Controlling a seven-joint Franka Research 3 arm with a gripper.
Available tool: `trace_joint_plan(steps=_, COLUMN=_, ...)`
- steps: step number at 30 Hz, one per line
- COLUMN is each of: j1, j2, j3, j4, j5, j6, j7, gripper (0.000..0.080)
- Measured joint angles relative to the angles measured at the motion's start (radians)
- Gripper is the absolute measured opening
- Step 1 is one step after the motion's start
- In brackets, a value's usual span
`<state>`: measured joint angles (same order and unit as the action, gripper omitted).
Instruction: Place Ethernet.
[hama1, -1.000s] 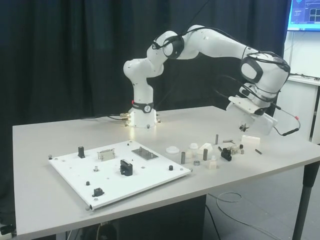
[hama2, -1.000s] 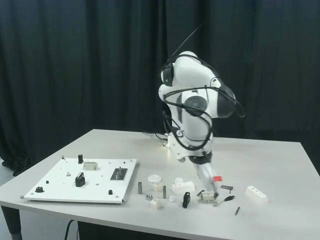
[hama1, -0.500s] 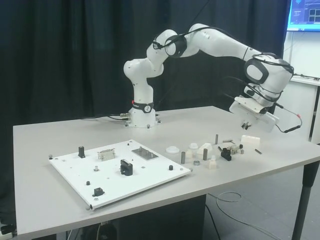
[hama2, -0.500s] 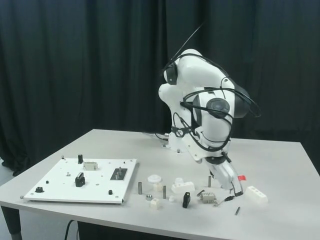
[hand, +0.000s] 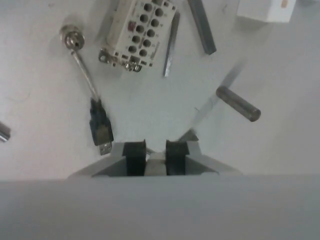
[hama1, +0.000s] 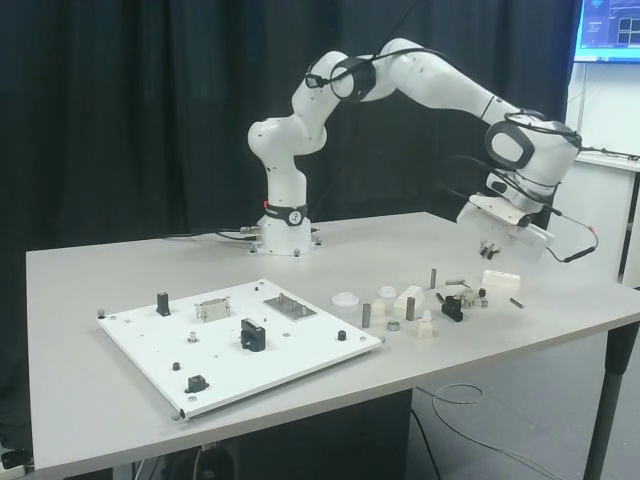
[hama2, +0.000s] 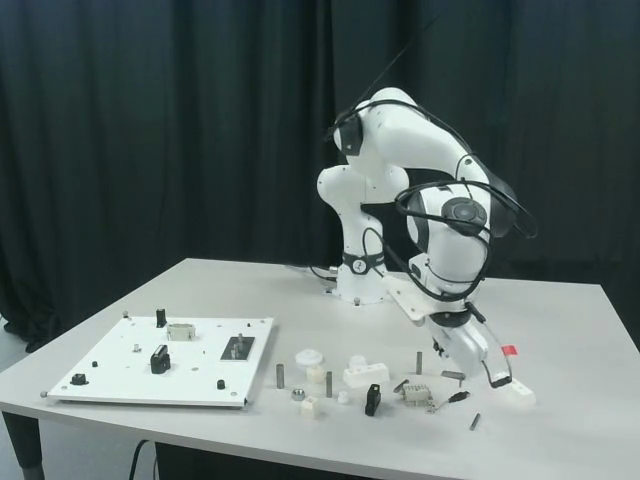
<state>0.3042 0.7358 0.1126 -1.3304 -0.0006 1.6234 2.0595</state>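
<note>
While the gripper (hand: 155, 152) hangs over loose parts on the table (hama1: 110, 270), I cannot tell whether it grips anything, nor which part is the Ethernet; below it lie a USB plug (hand: 101, 127) and a connector (hand: 137, 32).

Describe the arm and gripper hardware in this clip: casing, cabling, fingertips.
A white arm of rounded segments with black joint bands, and black cables looping loosely along its forearm. The gripper has a grey body and two black, blocky fingertips.

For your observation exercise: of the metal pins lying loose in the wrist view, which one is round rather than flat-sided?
The short grey cylinder, lying apart; the two bars beside the multi-pin connector are flat-sided.
</note>
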Motion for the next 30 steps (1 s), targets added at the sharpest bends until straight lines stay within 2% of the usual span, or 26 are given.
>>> trace_joint_plan(steps=13, j1=0.018, j2=-0.091, j3=-0.005, j4=-0.184, j5=-0.007, j6=0.181, j7=0.0, gripper=0.0078)
trace_joint_plan(steps=21, j1=0.03, j2=-0.126, j3=-0.005, j4=-0.268, j5=-0.007, j6=0.275, j7=-0.002, gripper=0.0078)
trace_joint_plan(steps=30, j1=0.051, j2=-0.155, j3=-0.007, j4=-0.345, j5=-0.006, j6=0.352, j7=-0.007, gripper=0.0078)
